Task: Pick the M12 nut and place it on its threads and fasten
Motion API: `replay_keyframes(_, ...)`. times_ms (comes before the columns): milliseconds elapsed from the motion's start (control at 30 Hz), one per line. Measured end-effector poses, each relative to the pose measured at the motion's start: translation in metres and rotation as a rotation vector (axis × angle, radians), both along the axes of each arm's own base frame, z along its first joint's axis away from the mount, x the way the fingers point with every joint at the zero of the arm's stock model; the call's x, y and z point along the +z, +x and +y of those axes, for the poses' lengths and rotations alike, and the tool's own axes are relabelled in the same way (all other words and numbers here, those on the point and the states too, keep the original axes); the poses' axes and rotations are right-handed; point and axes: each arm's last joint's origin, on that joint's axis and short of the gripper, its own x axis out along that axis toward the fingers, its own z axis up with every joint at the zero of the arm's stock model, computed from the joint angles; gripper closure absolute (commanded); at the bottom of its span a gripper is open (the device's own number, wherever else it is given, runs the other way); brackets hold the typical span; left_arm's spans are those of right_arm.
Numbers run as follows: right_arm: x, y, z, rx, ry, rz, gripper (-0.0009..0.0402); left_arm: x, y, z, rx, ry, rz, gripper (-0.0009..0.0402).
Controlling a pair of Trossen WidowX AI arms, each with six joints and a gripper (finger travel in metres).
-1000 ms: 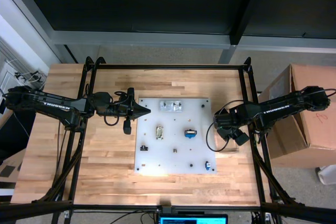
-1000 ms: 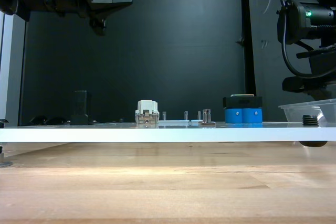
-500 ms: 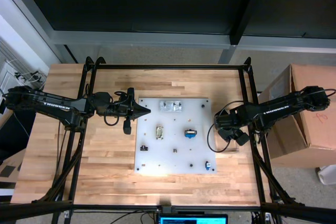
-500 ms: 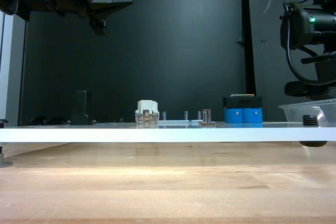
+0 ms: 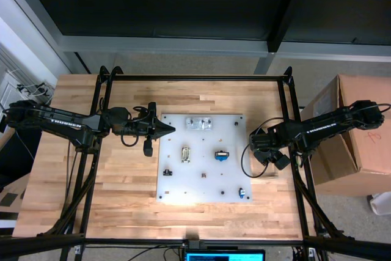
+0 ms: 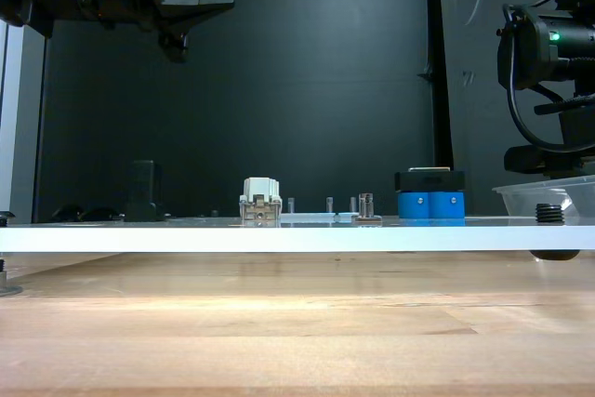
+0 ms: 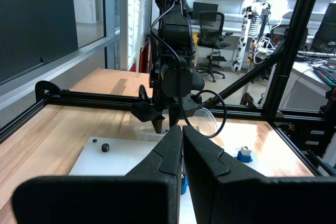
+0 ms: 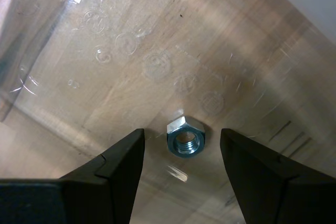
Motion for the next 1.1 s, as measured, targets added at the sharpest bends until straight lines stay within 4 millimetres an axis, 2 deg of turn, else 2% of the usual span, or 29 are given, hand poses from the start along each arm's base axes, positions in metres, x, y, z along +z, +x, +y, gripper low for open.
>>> replay_keyframes(633, 0.004, 0.003, 0.001, 0.008, 0.0, -0.013, 0.0385, 0.0, 0.0, 0.0, 0.0, 0.0, 0.0, 0.0393)
replay_keyframes(700, 0.008, 0.006, 0.001, 0.008, -0.001, -0.026, 0.0396, 0.0, 0.0, 0.0, 0.0, 0.0, 0.0, 0.0393)
replay_keyframes(833, 0.021, 0.01, 0.003, 0.014, -0.001, -0.024, 0.0385, 0.0, 0.0, 0.0, 0.0, 0.0, 0.0, 0.0393)
replay_keyframes(1100, 0.069, 0.023, 0.023, 0.119, 0.01, -0.066, 0.0392, 0.0, 0.0, 0.0, 0.0, 0.0, 0.0, 0.0393)
